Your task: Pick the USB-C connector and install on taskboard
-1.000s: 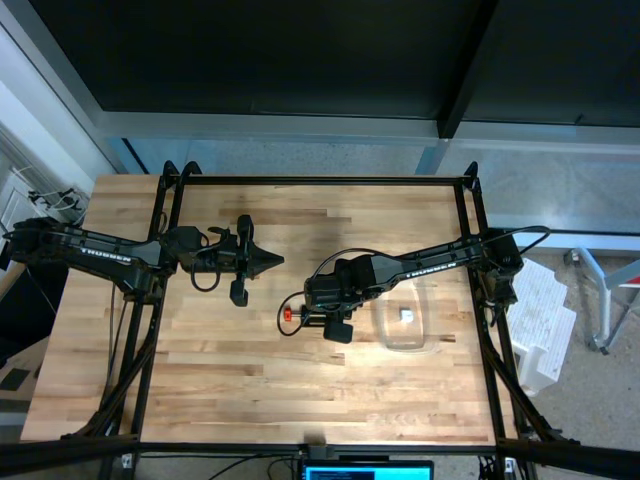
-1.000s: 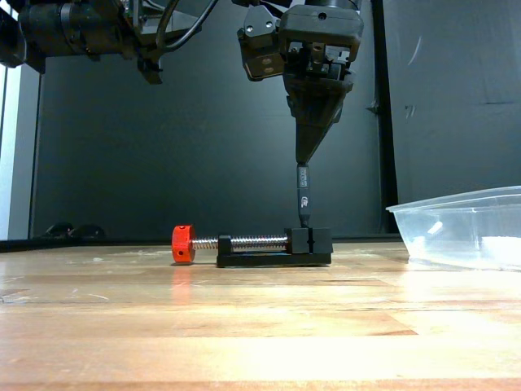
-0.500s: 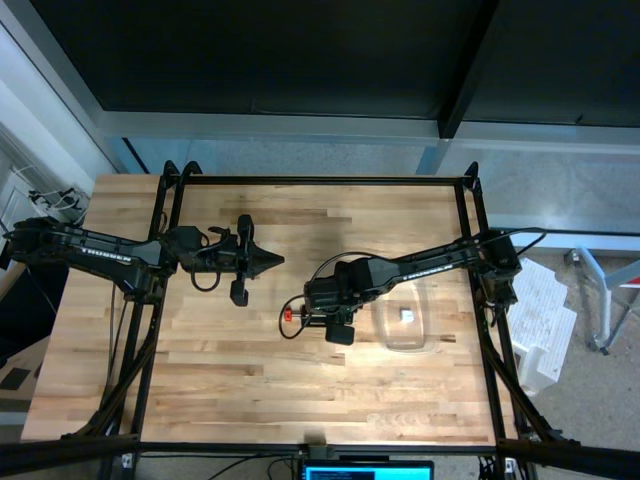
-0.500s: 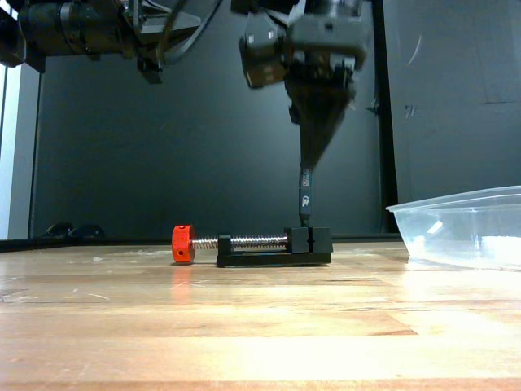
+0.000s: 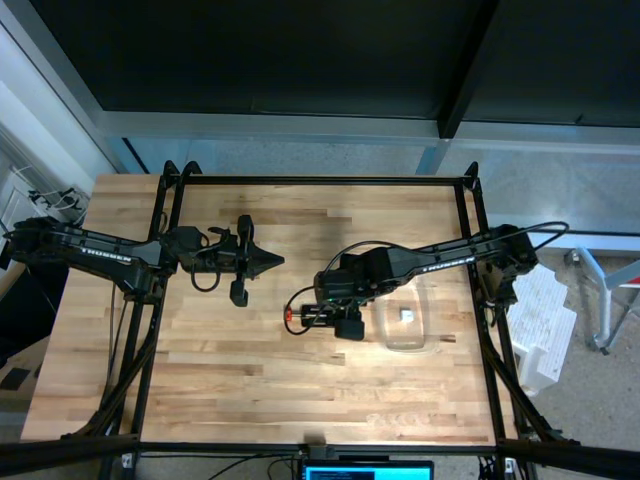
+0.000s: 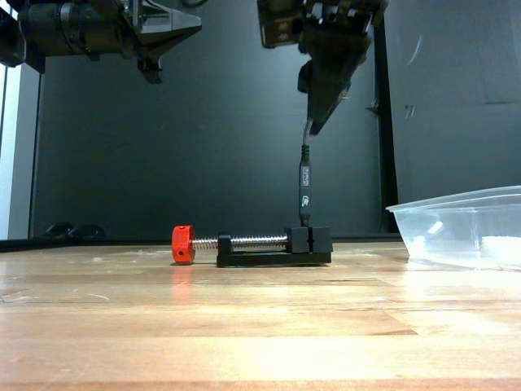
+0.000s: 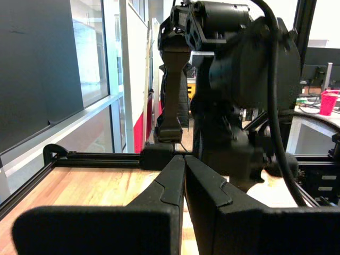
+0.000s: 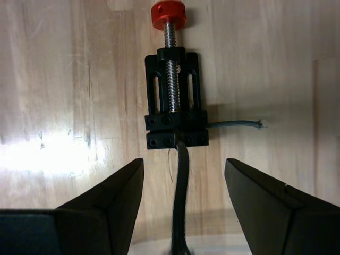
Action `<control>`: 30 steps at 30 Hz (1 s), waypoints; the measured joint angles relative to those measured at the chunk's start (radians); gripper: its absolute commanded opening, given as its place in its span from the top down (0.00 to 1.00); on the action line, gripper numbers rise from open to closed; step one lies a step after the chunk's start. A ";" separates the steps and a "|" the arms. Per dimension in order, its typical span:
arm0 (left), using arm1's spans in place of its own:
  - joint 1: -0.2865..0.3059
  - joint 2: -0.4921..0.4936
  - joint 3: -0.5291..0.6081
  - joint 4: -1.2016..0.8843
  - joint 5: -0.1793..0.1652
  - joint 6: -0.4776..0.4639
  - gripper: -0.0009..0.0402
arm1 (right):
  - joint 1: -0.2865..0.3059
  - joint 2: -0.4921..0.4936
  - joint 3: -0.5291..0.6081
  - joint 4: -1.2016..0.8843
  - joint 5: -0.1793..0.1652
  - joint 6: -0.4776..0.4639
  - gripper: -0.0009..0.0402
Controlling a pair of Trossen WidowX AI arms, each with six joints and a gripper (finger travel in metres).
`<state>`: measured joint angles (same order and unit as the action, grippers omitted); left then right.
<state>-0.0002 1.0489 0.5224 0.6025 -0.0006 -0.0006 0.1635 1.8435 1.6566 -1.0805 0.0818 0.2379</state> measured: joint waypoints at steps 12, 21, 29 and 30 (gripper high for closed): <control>0.000 0.000 0.000 0.000 0.000 0.000 0.98 | -0.004 -0.056 0.001 -0.035 -0.022 -0.075 0.44; 0.000 0.000 0.000 0.000 0.000 0.000 0.98 | -0.055 -0.185 -0.007 -0.003 -0.022 -0.152 0.44; 0.000 0.000 0.000 0.000 0.000 0.000 0.98 | -0.137 -0.361 -0.166 0.270 -0.026 -0.222 0.57; 0.000 0.000 0.000 0.000 0.000 0.000 0.98 | -0.146 -0.389 -0.203 0.315 -0.032 -0.234 0.60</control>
